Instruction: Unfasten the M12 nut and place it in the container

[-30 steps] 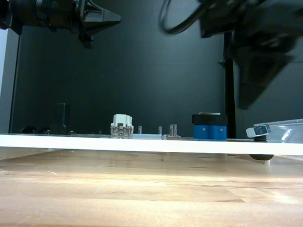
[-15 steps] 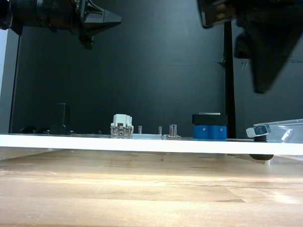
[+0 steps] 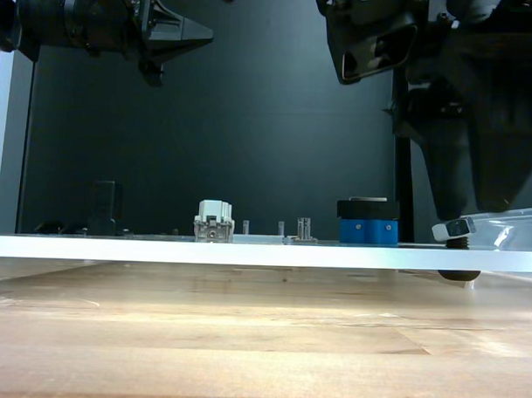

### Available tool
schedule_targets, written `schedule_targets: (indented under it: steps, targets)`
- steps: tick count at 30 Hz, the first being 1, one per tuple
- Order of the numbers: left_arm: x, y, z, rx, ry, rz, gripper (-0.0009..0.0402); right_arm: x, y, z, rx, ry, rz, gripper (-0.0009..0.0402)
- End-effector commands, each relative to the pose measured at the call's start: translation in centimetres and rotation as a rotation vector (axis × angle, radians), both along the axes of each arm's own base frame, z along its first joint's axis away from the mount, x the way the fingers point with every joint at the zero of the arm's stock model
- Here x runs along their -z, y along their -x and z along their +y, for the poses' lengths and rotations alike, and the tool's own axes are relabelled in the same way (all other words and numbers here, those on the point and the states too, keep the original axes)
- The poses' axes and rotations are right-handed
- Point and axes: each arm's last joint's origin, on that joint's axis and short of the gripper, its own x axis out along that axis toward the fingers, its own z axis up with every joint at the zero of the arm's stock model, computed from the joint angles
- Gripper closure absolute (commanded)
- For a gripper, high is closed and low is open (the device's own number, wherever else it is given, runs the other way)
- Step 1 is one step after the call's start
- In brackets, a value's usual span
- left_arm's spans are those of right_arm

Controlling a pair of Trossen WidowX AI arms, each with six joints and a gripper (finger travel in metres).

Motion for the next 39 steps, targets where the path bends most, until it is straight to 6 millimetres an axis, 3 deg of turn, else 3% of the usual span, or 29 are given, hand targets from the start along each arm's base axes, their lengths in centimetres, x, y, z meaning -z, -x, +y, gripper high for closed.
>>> schedule_targets:
  steps: [1,7,19,24,33,39]
  targets:
    - [0.0,0.0,0.0,0.000,0.000,0.000,0.0393,0.8,-0.2,-0.2,0.005,0.010,0.013,0.0116]
    - [0.0,0.0,0.0,0.000,0.000,0.000,0.0393,1.0,-0.5,-0.5,0.008,0.013,0.009,0.0164]
    - [0.0,0.0,0.0,-0.001,0.000,0.000,0.0393,0.9,-0.6,-1.0,-0.028,0.016,0.011,0.0341]
    - [0.0,0.0,0.0,0.000,0.000,0.000,0.0393,0.6,-0.6,-1.0,-0.040,0.014,0.002,0.0395]
    - [0.0,0.0,0.0,0.000,0.000,0.000,0.0393,-1.8,0.0,-1.4,-0.041,-0.009,-0.054,0.0373]
    - [0.0,0.0,0.0,0.000,0.000,0.000,0.0393,-4.7,2.4,-2.6,-0.043,0.018,-0.081,0.0373]
